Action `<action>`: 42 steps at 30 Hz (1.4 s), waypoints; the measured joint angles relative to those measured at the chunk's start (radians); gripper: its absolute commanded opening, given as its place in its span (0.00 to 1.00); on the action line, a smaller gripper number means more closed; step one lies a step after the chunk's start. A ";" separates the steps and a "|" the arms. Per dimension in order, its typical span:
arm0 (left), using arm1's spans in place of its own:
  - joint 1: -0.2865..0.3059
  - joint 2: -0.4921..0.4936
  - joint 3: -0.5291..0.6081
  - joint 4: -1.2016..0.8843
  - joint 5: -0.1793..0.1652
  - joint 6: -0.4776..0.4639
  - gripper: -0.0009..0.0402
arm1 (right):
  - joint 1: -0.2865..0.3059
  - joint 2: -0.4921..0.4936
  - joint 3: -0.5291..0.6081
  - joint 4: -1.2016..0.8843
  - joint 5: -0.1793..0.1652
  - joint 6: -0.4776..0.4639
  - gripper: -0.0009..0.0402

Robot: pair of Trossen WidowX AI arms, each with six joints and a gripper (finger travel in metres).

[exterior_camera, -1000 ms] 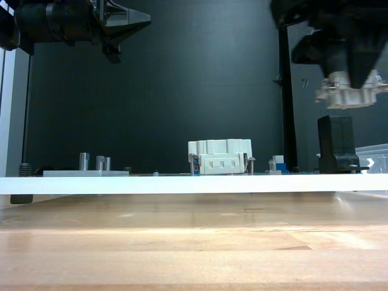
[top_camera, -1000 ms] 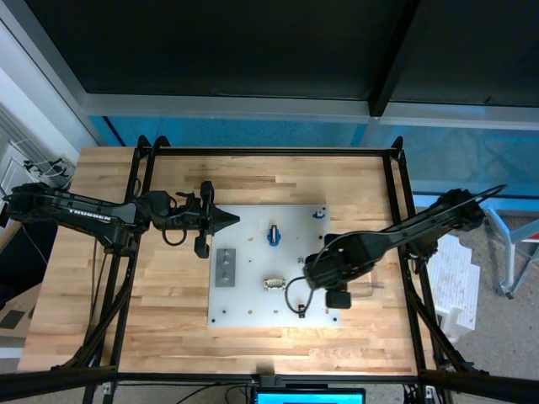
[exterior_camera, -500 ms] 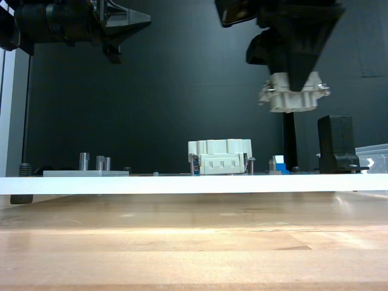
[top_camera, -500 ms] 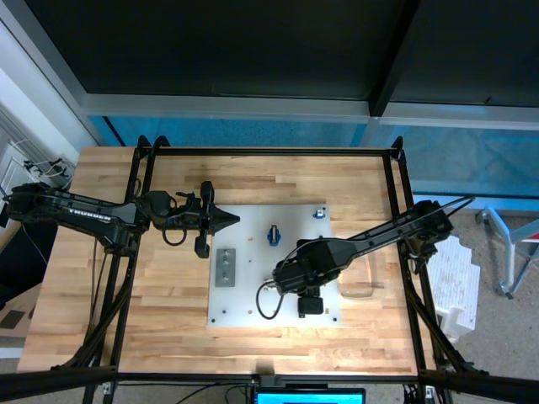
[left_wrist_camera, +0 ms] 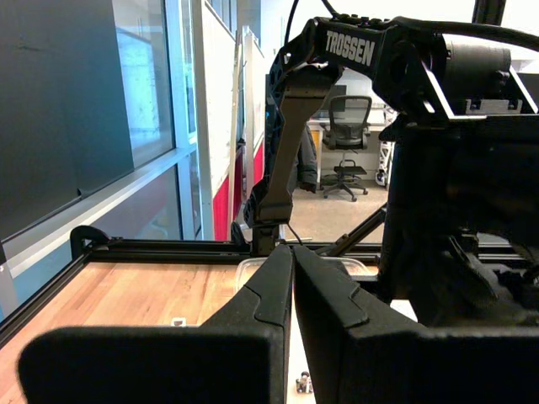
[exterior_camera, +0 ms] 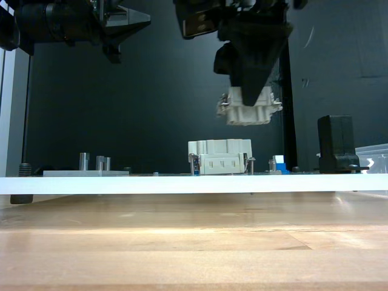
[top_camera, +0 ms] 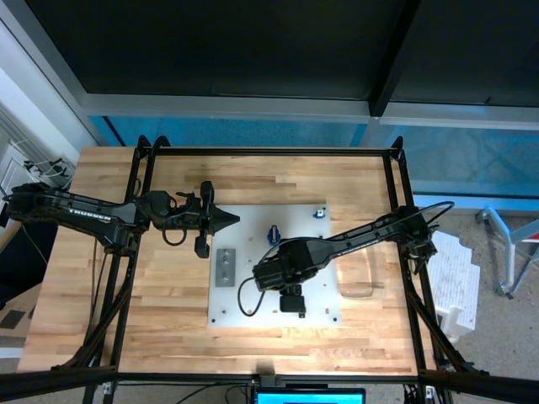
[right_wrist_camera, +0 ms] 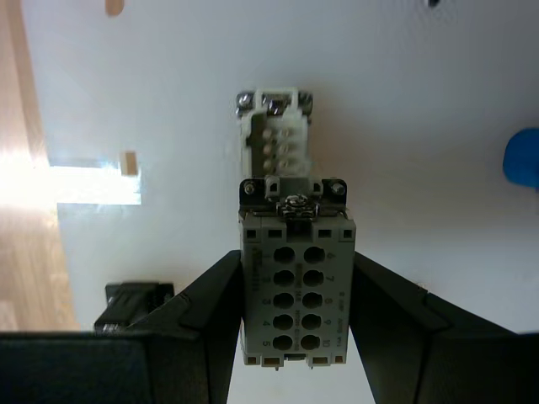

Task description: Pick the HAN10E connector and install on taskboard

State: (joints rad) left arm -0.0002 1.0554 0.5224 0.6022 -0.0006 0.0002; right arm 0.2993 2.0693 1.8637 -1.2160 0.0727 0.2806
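Note:
The HAN10E connector [exterior_camera: 248, 109], a beige-grey block with rows of contact holes [right_wrist_camera: 295, 290], hangs in the air with my right gripper [exterior_camera: 247, 97] shut on it. It hovers slightly right of and above a matching beige socket [exterior_camera: 219, 156] fixed on the white taskboard [exterior_camera: 182, 183]. In the right wrist view that socket [right_wrist_camera: 272, 143] lies just beyond the held connector. From above, my right gripper [top_camera: 271, 276] is over the taskboard's [top_camera: 244, 313] middle and hides the connector. My left gripper [top_camera: 227, 220] is shut and empty, held high at the board's far left corner.
A grey metal block [top_camera: 226, 267] with pegs sits on the board's left part, a blue part [top_camera: 274, 234] behind the right gripper. A black fitting [exterior_camera: 336, 145] and small blue connector [exterior_camera: 277, 163] stand at the right. A clear tray [top_camera: 358, 273] lies right of the board.
My right arm has carried the connector leftward and lower, from the board's right edge to just above the beige socket. The left arm has not moved.

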 measured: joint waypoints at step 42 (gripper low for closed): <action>0.000 0.000 0.000 0.000 0.000 0.000 0.02 | -0.014 0.105 0.090 0.034 0.005 -0.037 0.16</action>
State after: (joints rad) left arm -0.0002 1.0554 0.5224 0.6022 -0.0006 -0.0002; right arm 0.2855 2.1742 1.9533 -1.1824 0.0780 0.2440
